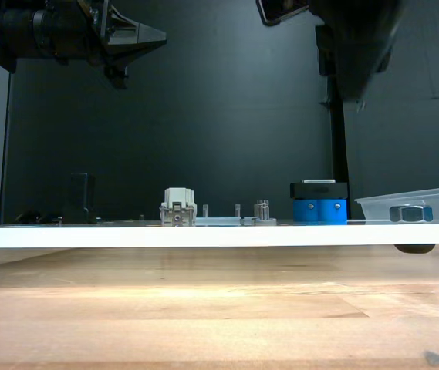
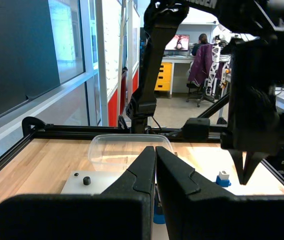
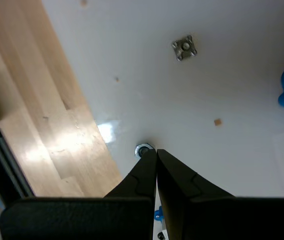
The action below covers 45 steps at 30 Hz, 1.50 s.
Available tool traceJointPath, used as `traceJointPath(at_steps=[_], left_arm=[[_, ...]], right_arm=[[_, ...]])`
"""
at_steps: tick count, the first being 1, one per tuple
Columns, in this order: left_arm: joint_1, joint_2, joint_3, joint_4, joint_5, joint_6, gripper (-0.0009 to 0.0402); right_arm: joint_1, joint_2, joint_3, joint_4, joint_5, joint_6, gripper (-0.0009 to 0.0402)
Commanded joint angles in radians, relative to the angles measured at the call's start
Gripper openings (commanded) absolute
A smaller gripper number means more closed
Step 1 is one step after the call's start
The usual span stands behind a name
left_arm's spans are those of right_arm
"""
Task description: Unfasten the M12 fastener and place in the container
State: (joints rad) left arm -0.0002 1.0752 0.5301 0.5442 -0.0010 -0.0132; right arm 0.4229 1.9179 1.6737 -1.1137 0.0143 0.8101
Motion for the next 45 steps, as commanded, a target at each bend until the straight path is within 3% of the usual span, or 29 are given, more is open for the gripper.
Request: traceJointPath(at_steps=[1, 8, 19, 24, 45], left_arm=[[0.0, 0.0, 0.0, 0.0, 0.0, 0.0, 0.0], [0.0, 0.0, 0.0, 0.0, 0.0, 0.0, 0.0], [0.0, 0.0, 0.0, 0.0, 0.0, 0.0, 0.0], [0.0, 0.0, 0.0, 0.0, 0.0, 0.0, 0.0], [0.0, 0.0, 0.0, 0.0, 0.0, 0.0, 0.0]], right_arm=[[0.01, 0.024, 0.001, 0.0, -0.027, 0.023, 0.0], [0.032, 0.065, 0.0, -0.005, -0.045, 0.046, 0.0017], [0.04, 0.07, -0.036, 0.003, -0.024, 0.081, 0.0178], [0.04, 0.07, -0.066, 0.027, -0.024, 0.107, 0.0224], [0.046, 0.133, -0.084, 0.076, -0.024, 0.125, 0.0232]])
